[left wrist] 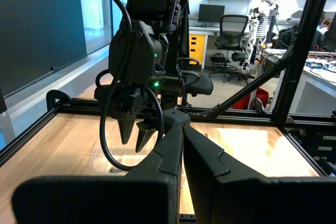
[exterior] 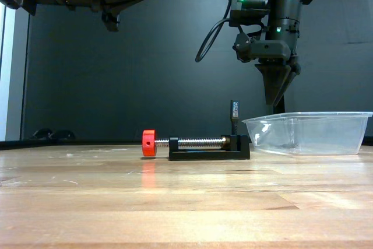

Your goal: Remove the USB-C connector from the USB-C receptacle and place in the container

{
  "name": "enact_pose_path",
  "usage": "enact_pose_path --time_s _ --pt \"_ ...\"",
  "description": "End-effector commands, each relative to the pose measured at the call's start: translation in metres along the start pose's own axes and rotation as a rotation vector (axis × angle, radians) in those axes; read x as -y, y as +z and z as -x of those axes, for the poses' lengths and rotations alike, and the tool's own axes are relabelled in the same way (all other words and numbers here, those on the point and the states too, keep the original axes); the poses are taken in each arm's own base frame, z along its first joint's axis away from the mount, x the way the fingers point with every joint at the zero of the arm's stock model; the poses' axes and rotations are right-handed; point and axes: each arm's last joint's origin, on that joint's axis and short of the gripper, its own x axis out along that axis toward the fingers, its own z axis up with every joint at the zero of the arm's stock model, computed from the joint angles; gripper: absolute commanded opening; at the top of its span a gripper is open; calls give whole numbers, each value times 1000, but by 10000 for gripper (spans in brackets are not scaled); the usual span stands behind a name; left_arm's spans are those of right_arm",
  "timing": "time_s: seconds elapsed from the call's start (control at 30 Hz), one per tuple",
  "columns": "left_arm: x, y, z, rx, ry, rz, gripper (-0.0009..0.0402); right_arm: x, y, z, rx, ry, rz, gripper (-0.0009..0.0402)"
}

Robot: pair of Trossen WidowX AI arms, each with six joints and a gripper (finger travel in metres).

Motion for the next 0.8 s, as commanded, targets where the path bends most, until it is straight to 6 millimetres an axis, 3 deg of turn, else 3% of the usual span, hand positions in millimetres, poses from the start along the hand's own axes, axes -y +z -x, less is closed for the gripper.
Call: enact_pose_path --time_s 0.03,0.17,0.4,0.6,0.8 --pt "0 0 0 1 0 0 0 0 0 4 17 8 50 191" --pt "0 0 0 1 0 0 0 -5 -6 23 96 44 108 196" --pt "0 0 0 1 0 0 0 -20 -19 77 397 202 220 173" --pt "0 0 0 0 0 0 0 -17 -26 110 696 411 257 114" --pt "0 0 0 0 0 0 0 -4 -46 116 963 483 275 23"
